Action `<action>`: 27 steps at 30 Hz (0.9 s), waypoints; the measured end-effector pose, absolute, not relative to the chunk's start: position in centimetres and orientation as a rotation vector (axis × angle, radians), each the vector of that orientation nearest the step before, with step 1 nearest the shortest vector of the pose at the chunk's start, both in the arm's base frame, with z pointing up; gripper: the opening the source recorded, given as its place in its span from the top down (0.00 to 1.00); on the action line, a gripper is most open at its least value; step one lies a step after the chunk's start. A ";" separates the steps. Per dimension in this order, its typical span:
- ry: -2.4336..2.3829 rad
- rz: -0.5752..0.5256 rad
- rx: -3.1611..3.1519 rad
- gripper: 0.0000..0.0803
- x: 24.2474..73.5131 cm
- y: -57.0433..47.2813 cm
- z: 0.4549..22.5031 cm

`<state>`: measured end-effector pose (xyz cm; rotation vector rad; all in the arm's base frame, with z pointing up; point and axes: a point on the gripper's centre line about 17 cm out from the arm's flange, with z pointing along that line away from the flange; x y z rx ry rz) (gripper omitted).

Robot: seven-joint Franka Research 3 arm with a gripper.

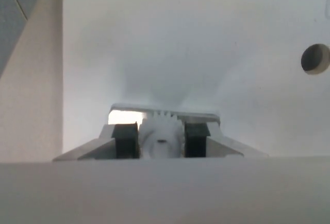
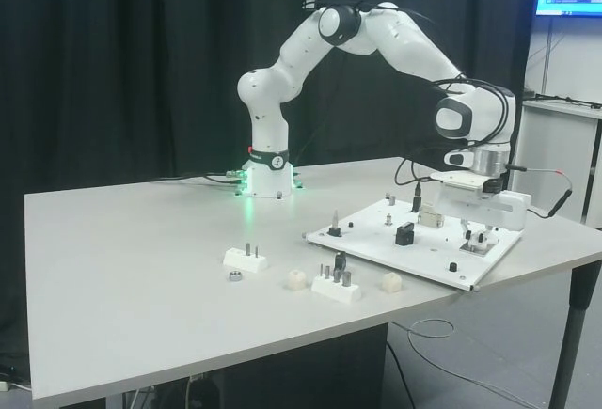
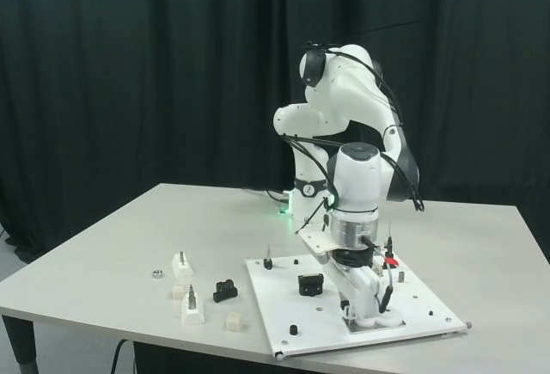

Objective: Insert small gear.

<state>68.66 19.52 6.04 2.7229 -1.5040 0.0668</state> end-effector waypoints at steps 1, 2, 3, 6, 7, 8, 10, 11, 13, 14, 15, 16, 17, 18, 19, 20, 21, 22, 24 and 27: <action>-1.503 0.065 2.722 0.76 68.6 19.5 6.0; -1.502 0.063 2.722 0.76 68.6 19.6 6.0; -1.502 0.062 2.722 0.76 68.5 19.6 6.0; -1.500 0.059 2.721 0.76 68.5 19.7 6.0; -1.500 0.058 2.721 0.76 68.4 19.7 6.0; -1.499 0.058 2.721 0.76 68.4 19.7 6.0; -1.499 0.057 2.721 0.76 68.4 19.7 6.0; -1.498 0.056 2.721 0.76 68.4 19.8 6.0; -1.498 0.055 2.720 0.76 68.3 19.8 6.0; -1.498 0.055 2.720 0.76 68.3 19.9 6.0; -1.498 0.054 2.720 0.76 68.3 19.9 6.0; -1.498 0.054 2.720 0.76 68.3 19.9 6.0; -1.499 0.054 2.719 0.76 68.3 20.0 6.0; -1.500 0.053 2.718 0.76 68.2 20.0 6.0; -1.502 0.053 2.717 0.76 68.2 20.0 6.0; -1.503 0.053 2.717 0.76 68.2 20.0 6.0; -1.503 0.053 2.716 0.76 68.2 20.1 6.0; -1.503 0.052 2.716 0.76 68.2 20.1 6.0; -1.503 0.051 2.716 0.76 68.1 20.2 5.9; -1.503 0.050 2.715 0.76 68.1 20.1 5.9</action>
